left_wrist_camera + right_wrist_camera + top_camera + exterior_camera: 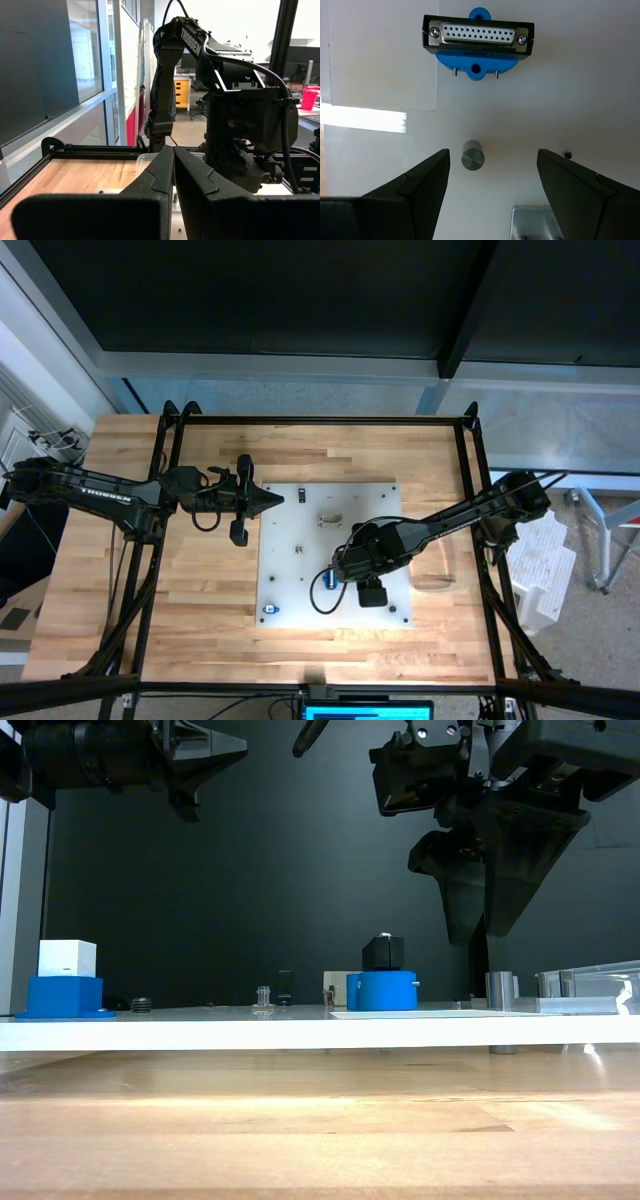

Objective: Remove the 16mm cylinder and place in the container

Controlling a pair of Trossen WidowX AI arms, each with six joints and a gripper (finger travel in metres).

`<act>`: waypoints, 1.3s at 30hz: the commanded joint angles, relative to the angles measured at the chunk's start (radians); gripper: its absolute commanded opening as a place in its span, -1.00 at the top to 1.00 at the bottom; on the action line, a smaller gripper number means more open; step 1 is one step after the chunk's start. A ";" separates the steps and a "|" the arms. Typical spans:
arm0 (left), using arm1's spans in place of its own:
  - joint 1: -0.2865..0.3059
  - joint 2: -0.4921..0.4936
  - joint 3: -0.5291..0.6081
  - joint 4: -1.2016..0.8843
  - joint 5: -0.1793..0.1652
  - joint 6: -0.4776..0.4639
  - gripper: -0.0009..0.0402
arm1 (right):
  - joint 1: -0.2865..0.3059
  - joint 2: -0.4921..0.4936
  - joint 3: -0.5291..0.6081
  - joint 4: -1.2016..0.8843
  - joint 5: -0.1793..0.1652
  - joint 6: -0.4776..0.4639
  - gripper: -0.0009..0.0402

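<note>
The 16mm cylinder (472, 155) is a short grey metal peg standing upright on the white board (600, 100). It lies between the spread fingers of my right gripper (492, 153), nearer one finger and touching neither. In the low view the right gripper (481, 934) hangs open just above the cylinder (499, 990). From above, the right gripper (342, 568) hides the peg. The container (440, 566) is a clear tub off the board's right edge, also seen low (598, 984). My left gripper (268, 498) is shut and held high at the board's left edge.
A blue-and-black connector (478, 42) sits just beyond the cylinder, and a grey metal block (535, 222) lies on its near side. A blue block with a white cube (64, 983) stands at the board's near left. Black frame rails (470, 500) border the table.
</note>
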 commanded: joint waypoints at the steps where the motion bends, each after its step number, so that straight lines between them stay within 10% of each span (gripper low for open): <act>1: 0.000 0.000 0.000 0.000 0.000 0.000 0.96 | 0.000 0.002 0.000 0.009 0.000 0.004 -0.23; 39: 0.000 0.000 0.000 0.000 0.000 0.000 0.96 | 0.000 0.053 -0.001 0.088 -0.007 0.005 -0.03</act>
